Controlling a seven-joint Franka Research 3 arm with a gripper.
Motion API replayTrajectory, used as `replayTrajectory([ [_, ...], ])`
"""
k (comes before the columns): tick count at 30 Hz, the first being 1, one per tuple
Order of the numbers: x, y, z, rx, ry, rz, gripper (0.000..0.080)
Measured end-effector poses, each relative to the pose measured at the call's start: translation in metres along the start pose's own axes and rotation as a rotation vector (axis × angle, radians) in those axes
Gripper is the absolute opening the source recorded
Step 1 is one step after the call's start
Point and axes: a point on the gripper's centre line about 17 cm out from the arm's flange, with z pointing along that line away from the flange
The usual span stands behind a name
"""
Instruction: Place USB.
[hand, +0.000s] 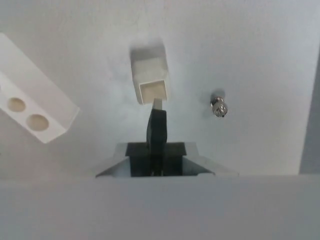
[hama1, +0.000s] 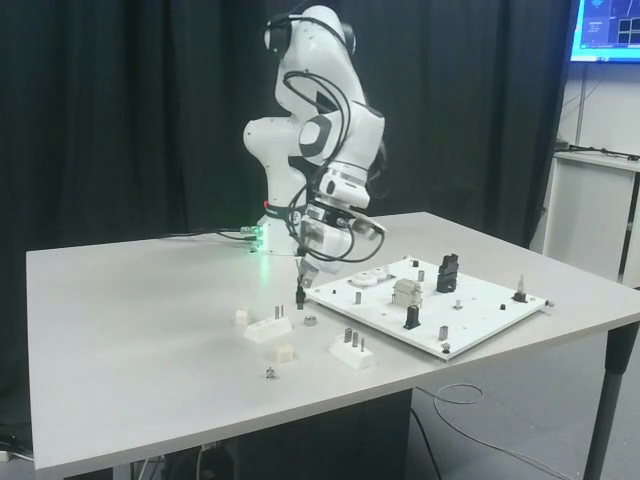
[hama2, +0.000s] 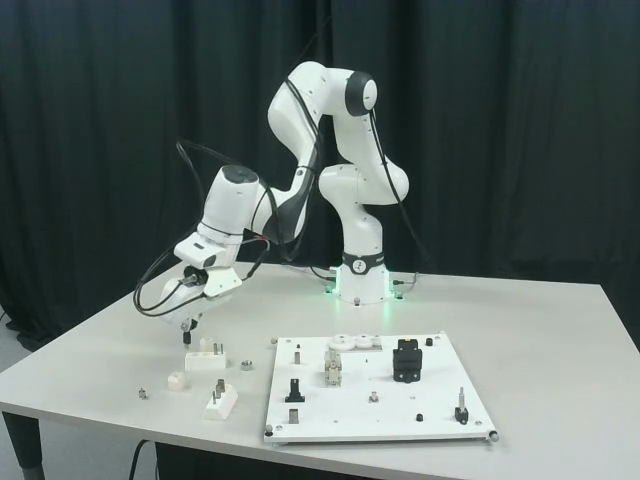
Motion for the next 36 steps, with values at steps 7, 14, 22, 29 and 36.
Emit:
replayTrajectory([
  [7, -0.002, 0.0, 0.003, -0.057, 0.02, -0.049, 0.0052],
  [14, -0.001, 0.007, 0.003, -0.105, 0.031, -0.073, 0.0052],
  [22, 0.0, 0.013, 0.0, -0.128, 0.034, -0.08, 0.0052],
  [29, -0.004, 0.019, 0.001, -0.134, 0.028, -0.083, 0.0052],
  [36, -0.01, 0.027, 0.006, -0.136, 0.016, -0.078, 0.0052],
])
